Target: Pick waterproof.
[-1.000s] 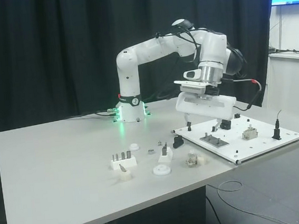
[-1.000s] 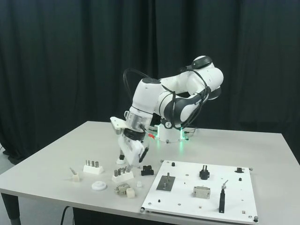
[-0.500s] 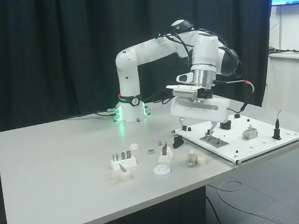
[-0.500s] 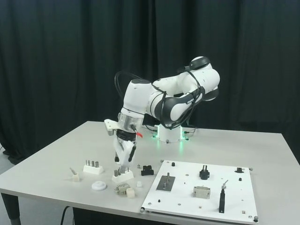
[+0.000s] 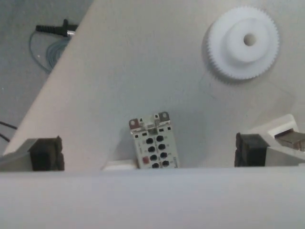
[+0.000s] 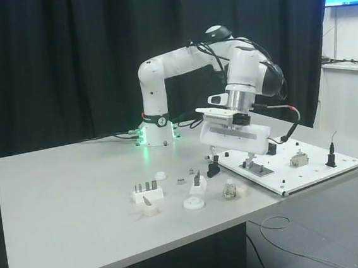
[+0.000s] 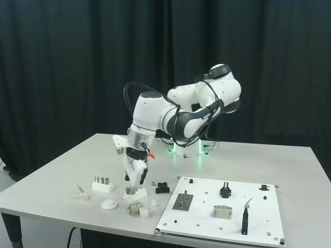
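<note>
End effector open — waterproof connector between fingers

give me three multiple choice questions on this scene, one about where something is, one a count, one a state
1. Where does the multi-pin connector lie?
A. on the grey table, between the tool's fingertips in the wrist view
B. on the white board
C. on the floor

2. How many upright pins stand in the white pin block?
A. one
B. three
C. six

3. What is the tool doing?
A. gripping the gear
B. hanging open above the table, holding nothing
C. resting on the board

Key: 1 A, the wrist view shows it on bare tabletop between the black fingertips. 2 B, the second room view shows three pins. 3 B, the fingertips are wide apart with nothing clamped, and the white gear lies untouched.
</note>
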Motion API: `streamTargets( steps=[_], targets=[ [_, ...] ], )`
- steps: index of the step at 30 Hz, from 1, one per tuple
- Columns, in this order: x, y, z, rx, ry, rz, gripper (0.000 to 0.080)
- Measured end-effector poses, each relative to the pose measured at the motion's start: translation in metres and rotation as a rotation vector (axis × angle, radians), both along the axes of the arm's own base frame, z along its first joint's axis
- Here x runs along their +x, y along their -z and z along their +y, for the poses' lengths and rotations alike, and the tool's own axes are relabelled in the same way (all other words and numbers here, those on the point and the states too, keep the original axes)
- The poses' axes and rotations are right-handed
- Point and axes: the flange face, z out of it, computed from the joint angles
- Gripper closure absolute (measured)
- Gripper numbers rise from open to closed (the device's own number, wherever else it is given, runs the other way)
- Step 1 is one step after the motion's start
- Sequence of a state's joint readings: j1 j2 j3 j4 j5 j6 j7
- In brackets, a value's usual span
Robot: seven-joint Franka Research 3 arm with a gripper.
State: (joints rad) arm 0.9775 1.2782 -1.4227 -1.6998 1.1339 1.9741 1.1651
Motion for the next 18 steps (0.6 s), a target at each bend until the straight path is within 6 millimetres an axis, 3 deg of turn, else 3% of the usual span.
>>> streamTargets(
  steps=[18],
  targets=[
    [-0.009, 0.039, -0.01, -0.018, 0.016, 0.027, 0.0003]
  ],
)
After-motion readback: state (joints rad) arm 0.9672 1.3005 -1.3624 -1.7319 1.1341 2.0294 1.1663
